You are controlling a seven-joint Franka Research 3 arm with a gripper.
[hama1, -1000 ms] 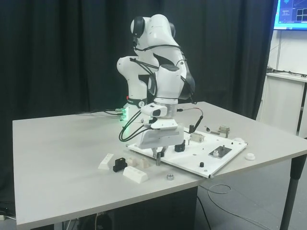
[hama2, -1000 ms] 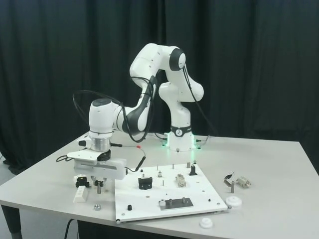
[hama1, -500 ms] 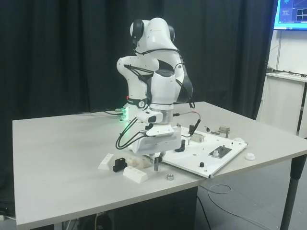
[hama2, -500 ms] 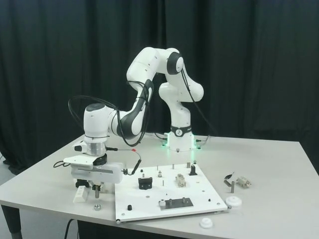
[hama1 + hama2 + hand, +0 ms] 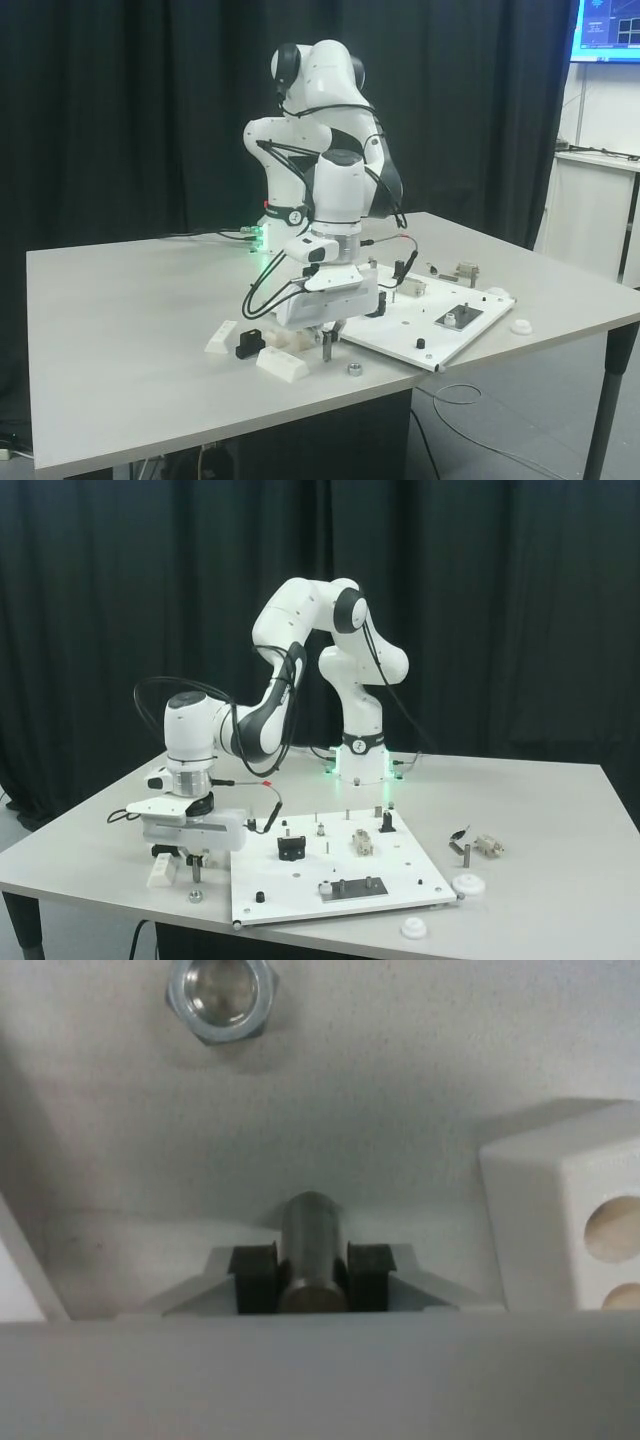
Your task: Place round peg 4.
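Note:
A short grey round peg [image 5: 309, 1235] stands upright between my black finger pads [image 5: 254, 1278], so my gripper [image 5: 312, 1278] is shut on it. In the first room view the gripper [image 5: 325, 338] hangs low over the grey table, just off the near-left edge of the white board [image 5: 430, 335], with the peg [image 5: 325, 347] pointing down. Directly beside it lies a white block with round holes [image 5: 575, 1210], also seen as the white block [image 5: 282, 364] on the table. The second room view shows the gripper [image 5: 195, 863] and peg [image 5: 196, 871] left of the board [image 5: 340, 880].
A grey hex nut [image 5: 220, 995] lies on the table close to the peg, the same nut [image 5: 353, 369] near the front edge. A black part [image 5: 248, 343] and another white block [image 5: 221, 336] lie beside it. Pegs and fixtures stand on the board; white gears [image 5: 467, 884] rest to its right.
My gripper has carried the peg away from the board's edge, sideways toward the white blocks, and sits slightly lower over the table. The nut and blocks have not moved.

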